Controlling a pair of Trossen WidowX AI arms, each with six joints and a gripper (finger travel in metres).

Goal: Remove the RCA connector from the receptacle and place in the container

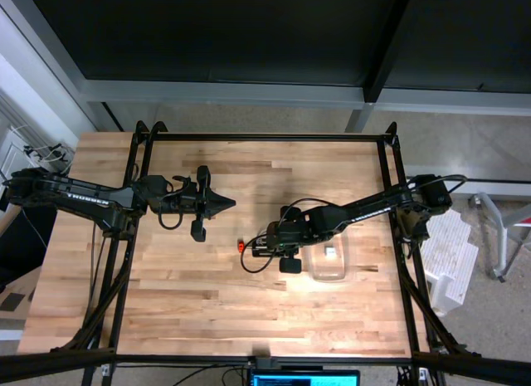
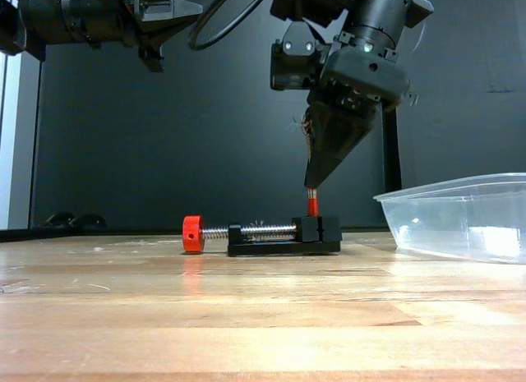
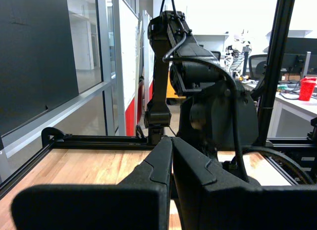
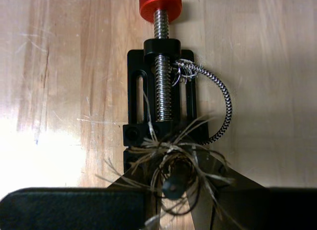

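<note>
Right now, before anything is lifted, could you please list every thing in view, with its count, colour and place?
receptacle: one, black with red knob, on the table beside the container.
RCA connector: one, red, upright in the receptacle.
braided cable: one, black-and-white, looping beside the receptacle, ends frayed.
container: one, clear, on the table.
small pale item: one, inside the container.
table: one, light wood.
screen: one, blue-lit, at the near table edge.
left gripper: one, black, shut, held in the air away from the receptacle.
right gripper: one, black, shut on the RCA connector.
</note>
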